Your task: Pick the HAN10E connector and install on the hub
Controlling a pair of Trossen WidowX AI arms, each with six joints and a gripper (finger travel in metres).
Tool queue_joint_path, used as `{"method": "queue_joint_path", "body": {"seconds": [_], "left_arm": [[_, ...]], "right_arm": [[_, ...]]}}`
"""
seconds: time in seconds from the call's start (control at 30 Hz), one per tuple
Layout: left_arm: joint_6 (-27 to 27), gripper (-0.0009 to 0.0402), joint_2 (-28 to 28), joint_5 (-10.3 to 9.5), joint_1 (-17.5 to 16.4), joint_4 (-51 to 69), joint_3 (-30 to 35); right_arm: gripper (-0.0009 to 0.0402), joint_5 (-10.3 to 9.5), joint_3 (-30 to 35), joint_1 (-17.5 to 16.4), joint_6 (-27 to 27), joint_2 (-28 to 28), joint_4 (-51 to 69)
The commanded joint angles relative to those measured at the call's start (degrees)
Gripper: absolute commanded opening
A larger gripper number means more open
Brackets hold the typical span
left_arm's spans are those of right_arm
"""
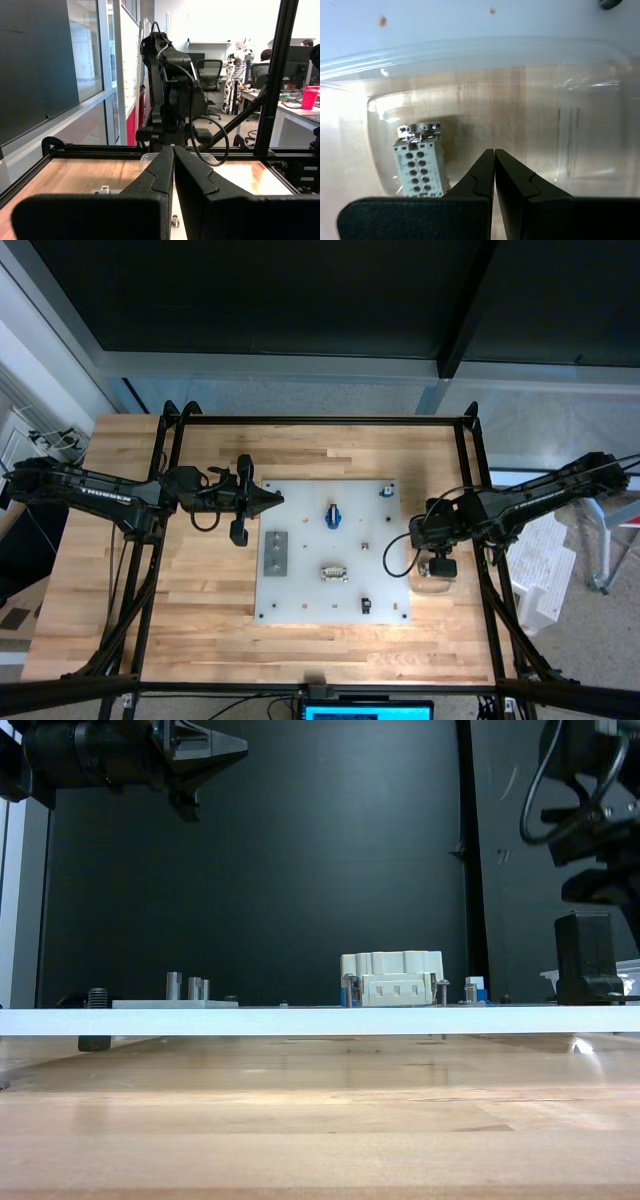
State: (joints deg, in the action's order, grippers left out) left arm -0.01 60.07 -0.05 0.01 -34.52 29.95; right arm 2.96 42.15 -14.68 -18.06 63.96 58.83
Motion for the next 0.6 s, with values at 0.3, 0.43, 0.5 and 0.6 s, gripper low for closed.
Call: {"method": "queue_joint_path", "body": {"seconds": [0.3, 0.43, 0.5, 0.6], "left_arm": [[0.0, 0.0000, 0.0, 0.02, 0.0, 0.0, 0.0], [0.0, 0.0000, 0.0, 0.02, 0.0, 0.0, 0.0], [0.0, 0.0000, 0.0, 0.02, 0.0, 0.0, 0.0], [0.0, 0.0000, 0.0, 0.00, 0.0, 0.0, 0.0]], "right_arm": [[0.0000, 0.55, 4.2, 0.0, 0.1, -1.0, 4.8], [0.0000, 0.50, 4.2, 0.0, 0.0, -1.0, 4.8], [0.0000, 0.50, 4.2, 0.0, 0.0, -1.0, 4.9], [0.0000, 0.50, 4.2, 0.0, 0.0, -1.0, 4.9]]}}
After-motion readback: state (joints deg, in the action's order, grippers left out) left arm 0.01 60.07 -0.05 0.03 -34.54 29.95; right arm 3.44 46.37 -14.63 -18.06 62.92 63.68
